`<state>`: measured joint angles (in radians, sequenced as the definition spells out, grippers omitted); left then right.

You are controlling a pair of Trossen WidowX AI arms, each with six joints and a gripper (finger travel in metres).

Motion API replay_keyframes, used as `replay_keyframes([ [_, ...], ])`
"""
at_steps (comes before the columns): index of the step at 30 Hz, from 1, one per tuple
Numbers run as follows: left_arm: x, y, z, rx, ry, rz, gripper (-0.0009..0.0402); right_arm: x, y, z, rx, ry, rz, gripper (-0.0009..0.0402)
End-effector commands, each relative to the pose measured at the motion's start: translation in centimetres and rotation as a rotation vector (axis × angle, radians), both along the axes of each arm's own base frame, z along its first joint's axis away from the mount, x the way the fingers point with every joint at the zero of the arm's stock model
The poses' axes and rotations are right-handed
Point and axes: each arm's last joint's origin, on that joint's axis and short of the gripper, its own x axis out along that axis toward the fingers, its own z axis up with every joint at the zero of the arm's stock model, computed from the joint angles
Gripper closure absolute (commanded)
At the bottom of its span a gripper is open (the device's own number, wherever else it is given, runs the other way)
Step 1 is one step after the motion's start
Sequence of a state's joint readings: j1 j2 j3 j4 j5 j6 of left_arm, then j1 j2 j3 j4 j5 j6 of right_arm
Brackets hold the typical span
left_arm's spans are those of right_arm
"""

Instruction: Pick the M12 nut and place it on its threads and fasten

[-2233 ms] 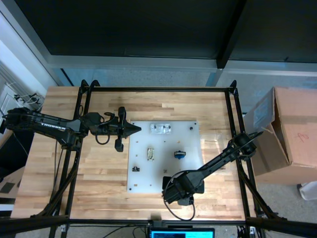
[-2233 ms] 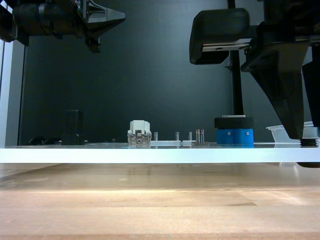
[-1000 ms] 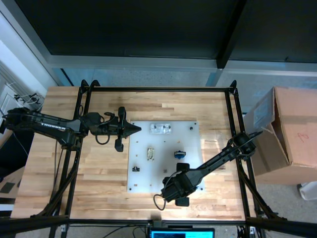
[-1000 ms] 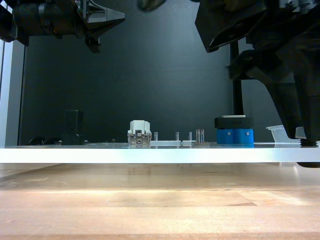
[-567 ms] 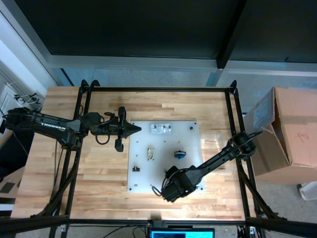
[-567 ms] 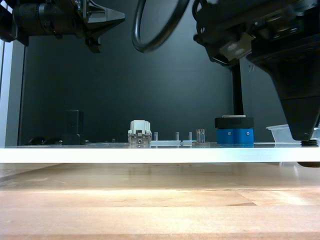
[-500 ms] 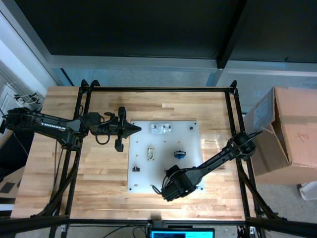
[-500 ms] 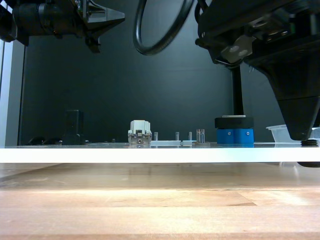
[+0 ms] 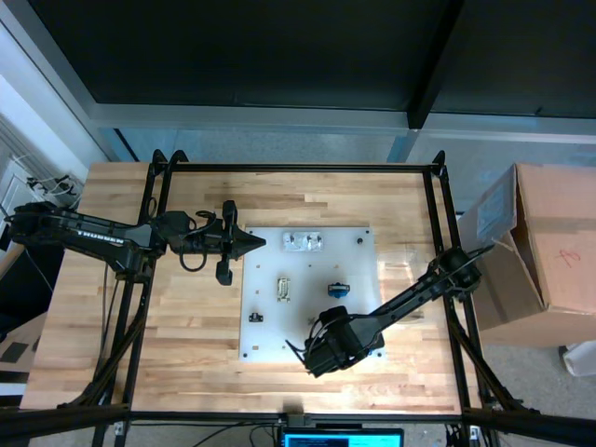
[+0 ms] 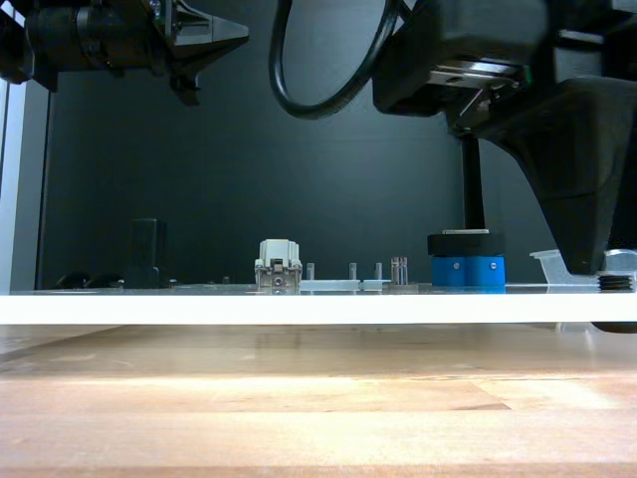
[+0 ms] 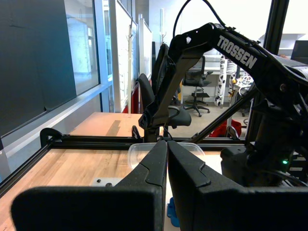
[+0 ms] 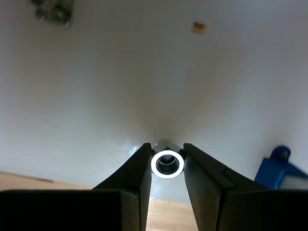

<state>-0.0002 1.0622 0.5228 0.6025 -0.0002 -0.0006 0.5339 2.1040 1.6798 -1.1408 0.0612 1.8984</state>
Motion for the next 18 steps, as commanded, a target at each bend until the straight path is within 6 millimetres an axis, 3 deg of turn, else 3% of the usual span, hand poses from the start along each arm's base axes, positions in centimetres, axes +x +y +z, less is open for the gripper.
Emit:
replay_keyframes([
  [1,0.00,0.01,0.00,0.000,0.000,0.000,0.0393,-0.06,-0.02,0.25,0.012,-0.016,-0.093,0.0362],
  [6,0.00,0.00,0.00,0.000,0.000,0.000,0.0393,-0.09,-0.01,0.10,0.017,-0.022,-0.190,0.0362],
  [18,0.00,0.01,0.00,0.000,0.000,0.000,0.0393,-0.07,0.09,-0.09,0.024,-0.030,-0.185,0.0362],
])
